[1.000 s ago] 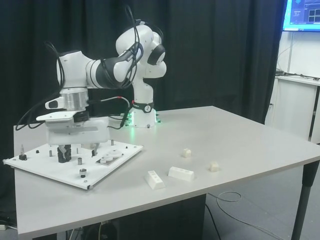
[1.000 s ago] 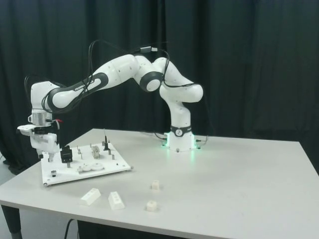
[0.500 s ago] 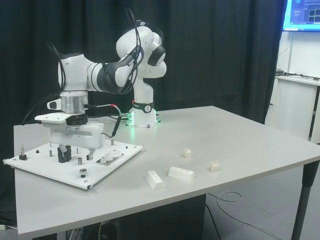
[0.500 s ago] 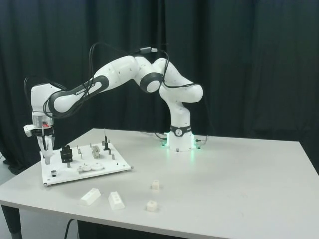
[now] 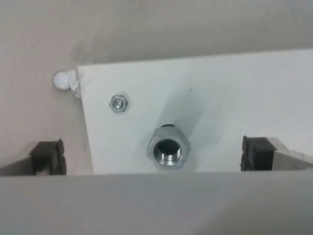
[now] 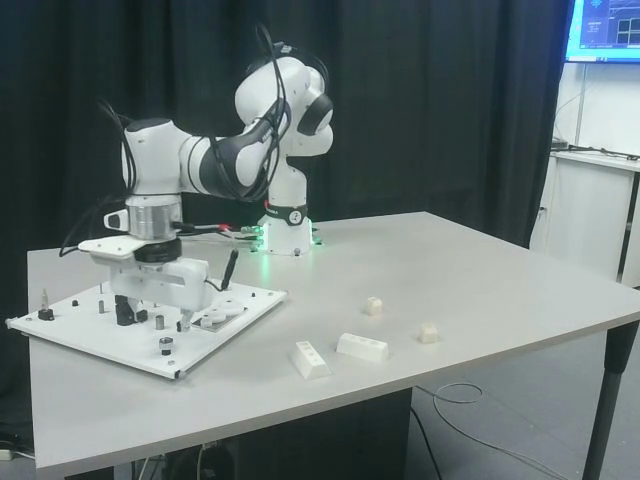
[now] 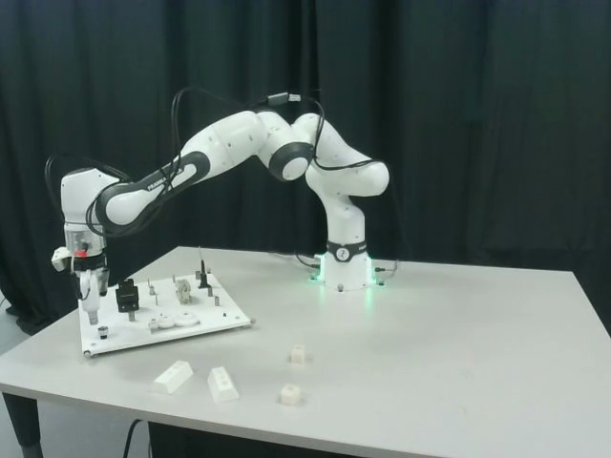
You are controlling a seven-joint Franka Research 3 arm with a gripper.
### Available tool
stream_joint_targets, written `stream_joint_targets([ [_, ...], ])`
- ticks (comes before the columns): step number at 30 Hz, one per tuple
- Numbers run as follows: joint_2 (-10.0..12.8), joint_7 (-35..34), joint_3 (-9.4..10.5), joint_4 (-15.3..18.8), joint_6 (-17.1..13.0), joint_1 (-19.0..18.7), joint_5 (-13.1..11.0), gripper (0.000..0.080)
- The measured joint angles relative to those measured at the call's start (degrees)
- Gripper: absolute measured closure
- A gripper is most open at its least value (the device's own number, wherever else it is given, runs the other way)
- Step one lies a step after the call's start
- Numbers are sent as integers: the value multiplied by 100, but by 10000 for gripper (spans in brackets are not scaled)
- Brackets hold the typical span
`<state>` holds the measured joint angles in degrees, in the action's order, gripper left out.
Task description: Remove bolt 4.
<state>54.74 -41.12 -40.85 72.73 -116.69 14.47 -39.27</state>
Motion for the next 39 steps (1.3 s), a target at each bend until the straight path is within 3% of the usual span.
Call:
stream_joint_targets([
  [23, 2, -55, 119, 540, -762, -212, -6, 3],
  [39, -44, 8, 159, 643, -807, -212, -6, 3],
])
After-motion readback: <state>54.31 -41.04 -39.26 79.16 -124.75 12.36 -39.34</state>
